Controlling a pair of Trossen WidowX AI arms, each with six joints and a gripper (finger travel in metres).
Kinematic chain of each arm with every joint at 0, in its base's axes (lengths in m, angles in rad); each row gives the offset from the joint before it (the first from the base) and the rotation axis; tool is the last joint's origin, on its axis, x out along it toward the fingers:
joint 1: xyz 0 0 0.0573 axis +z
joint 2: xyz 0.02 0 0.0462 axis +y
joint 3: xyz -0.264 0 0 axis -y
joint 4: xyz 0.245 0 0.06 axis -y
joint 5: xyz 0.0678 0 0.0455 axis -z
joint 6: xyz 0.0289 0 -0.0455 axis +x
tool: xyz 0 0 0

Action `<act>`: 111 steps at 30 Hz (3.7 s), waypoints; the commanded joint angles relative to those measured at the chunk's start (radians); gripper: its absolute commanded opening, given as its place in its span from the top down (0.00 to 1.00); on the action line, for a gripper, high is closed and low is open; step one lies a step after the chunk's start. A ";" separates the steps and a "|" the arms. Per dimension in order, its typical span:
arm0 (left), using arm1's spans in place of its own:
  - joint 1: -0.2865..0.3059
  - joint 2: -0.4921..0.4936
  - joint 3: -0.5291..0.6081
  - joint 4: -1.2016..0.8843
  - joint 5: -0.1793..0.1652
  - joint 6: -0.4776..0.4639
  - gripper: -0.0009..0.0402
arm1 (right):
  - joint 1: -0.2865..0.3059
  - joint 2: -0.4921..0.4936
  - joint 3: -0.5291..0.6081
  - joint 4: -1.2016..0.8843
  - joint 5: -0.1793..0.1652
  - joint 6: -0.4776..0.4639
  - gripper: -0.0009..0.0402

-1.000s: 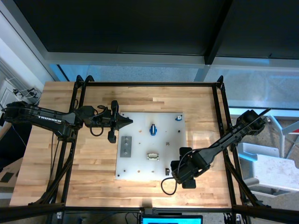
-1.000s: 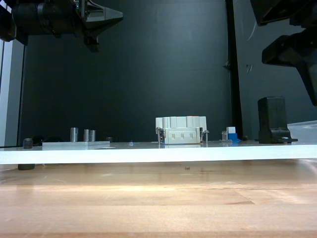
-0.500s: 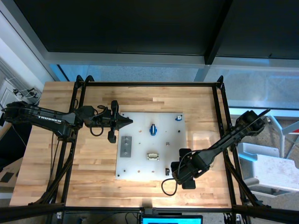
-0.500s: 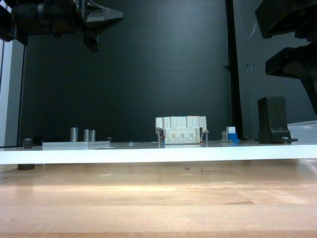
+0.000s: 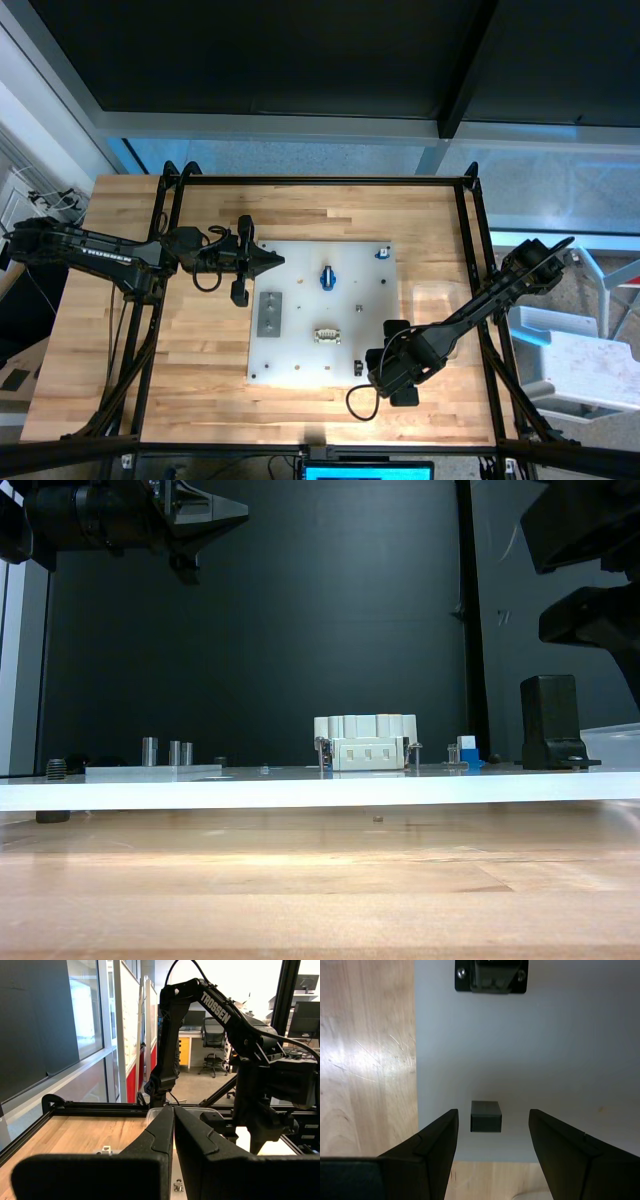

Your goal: Pick the 16mm bar from the taskboard and place it in the container

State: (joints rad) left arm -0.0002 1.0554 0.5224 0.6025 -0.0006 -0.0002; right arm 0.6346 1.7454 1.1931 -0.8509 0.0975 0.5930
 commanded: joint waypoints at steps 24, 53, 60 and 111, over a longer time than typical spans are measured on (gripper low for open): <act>0.000 0.000 0.000 0.000 0.000 0.000 0.98 | 0.005 0.000 -0.014 0.034 -0.011 0.002 0.82; 0.000 0.000 0.000 0.000 0.000 0.000 0.98 | 0.007 -0.106 -0.014 0.010 -0.012 0.002 0.88; 0.000 0.000 0.000 0.000 0.000 0.000 0.98 | 0.005 -0.166 -0.014 -0.027 -0.012 0.002 0.88; 0.000 0.000 0.000 0.000 0.000 0.000 0.98 | -0.106 -0.500 -0.138 -0.267 -0.012 0.237 0.88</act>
State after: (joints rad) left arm -0.0002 1.0554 0.5228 0.6029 -0.0006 -0.0002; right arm 0.5316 1.2587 1.0725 -1.1179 0.0853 0.8242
